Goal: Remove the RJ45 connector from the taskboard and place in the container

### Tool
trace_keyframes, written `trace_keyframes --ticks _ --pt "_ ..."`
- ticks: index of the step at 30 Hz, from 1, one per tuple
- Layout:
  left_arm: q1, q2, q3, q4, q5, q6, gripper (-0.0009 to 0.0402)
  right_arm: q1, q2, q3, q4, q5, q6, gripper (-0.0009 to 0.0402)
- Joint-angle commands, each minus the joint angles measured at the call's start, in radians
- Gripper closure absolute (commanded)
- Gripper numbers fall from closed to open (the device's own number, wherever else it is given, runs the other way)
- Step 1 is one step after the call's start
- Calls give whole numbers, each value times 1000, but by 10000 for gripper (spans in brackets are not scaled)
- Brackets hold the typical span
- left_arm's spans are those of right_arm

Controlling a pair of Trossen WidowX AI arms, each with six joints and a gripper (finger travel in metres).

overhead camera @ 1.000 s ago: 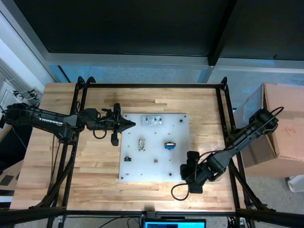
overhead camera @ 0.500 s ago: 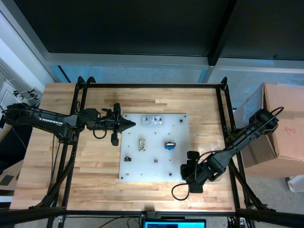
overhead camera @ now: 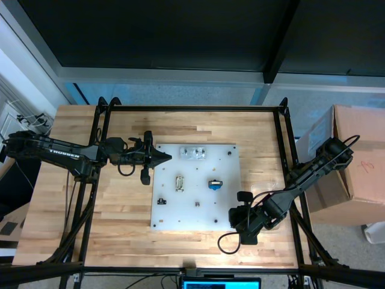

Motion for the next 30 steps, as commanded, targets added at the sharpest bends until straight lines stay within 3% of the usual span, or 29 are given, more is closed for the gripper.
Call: trace_keyframes --ticks 1,4,21,30 --pt "0 0 0 0 0 0 393 0 0 1 1 0 0 370" --pt "0 0 0 0 0 0 393 0 -2 1 1 -1 0 397" --pt "0 0 0 0 0 0 393 -1 -57 1 -27 0 -3 393" --pt "0 0 0 0 0 0 393 0 -164 1 -58 0 2 393"
